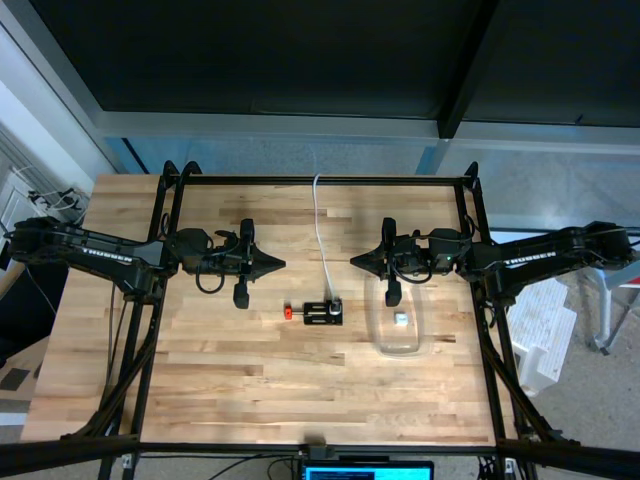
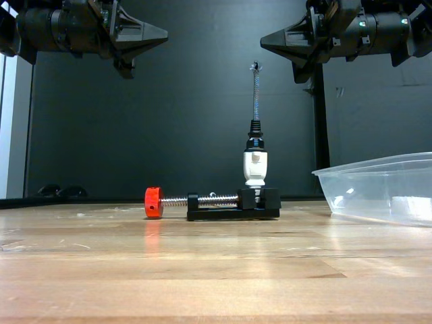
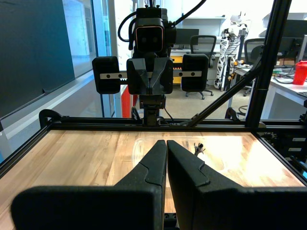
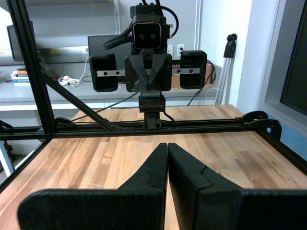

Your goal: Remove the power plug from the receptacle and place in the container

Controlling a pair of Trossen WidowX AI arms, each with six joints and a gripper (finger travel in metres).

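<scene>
Hovering level above the table (image 1: 200, 380), left gripper (image 1: 281, 265) pinched closed, right gripper (image 1: 354, 262) likewise.

Taking the receptacle (image 1: 336, 304) as reference. Finding the vise (image 1: 318, 315) holding it and reaching out to its left, the cable (image 1: 320, 220) running away behind it. Locating the container (image 1: 400, 352) near on its right, the power plug (image 1: 400, 319) lying inside. Recording the left gripper (image 1: 283, 265) hanging above and behind-left of it, the right gripper (image 1: 352, 261) above and just behind-right.
</scene>
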